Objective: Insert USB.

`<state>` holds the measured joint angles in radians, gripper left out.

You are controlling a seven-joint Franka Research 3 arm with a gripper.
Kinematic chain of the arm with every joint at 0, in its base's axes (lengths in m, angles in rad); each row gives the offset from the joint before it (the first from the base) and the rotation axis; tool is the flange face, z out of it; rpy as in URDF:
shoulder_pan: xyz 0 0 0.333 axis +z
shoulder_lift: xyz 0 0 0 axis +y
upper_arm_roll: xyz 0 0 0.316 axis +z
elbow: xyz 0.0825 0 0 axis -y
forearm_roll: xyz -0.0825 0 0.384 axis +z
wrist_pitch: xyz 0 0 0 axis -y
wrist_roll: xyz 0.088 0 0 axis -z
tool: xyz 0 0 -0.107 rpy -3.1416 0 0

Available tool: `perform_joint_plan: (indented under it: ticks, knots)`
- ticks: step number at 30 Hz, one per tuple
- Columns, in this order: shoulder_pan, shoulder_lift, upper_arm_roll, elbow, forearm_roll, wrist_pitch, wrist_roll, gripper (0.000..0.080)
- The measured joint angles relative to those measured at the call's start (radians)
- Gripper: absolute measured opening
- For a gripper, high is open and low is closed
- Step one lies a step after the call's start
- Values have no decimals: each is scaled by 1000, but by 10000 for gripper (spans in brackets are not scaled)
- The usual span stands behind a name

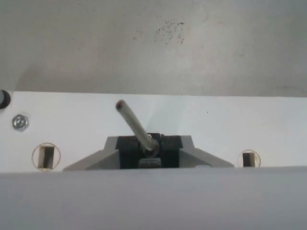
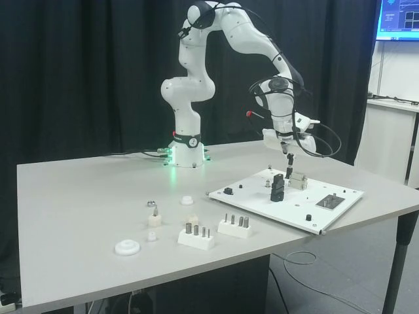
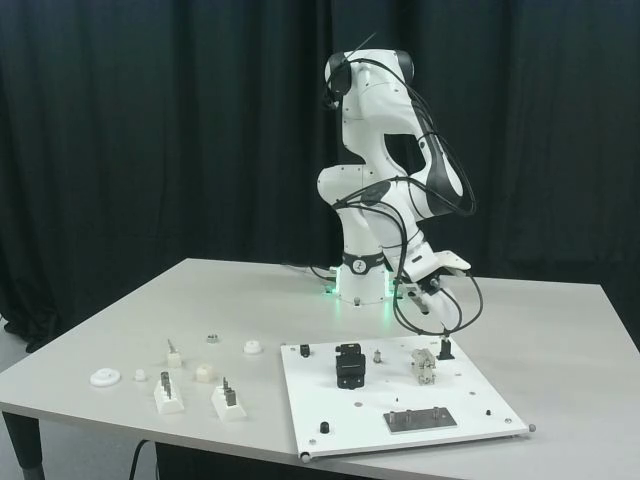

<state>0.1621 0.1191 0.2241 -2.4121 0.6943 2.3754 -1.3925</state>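
Near table [image 2: 78,196] edge: white part holders [image 2: 196,237] with small pins. Behind them, white board [image 3: 310,410] carrying a black block [image 3: 349,365] and grey plate [image 3: 420,419]. Gripper [image 3: 441,335] hangs low over the board's far edge, clenched on the USB plug [image 1: 147,149], its short grey cable [image 1: 132,122] sticking up. Arm base [image 2: 184,154] farthest back, lit green.

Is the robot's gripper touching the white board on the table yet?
No. In the first room view the gripper hangs in the air above the white board, with a clear gap under it.
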Motion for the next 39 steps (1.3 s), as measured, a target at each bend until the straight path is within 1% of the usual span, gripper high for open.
perform_joint_plan:
  ticks: [39]
  knots:
    - [18,-2,-2,-2,7,-7,0,91]
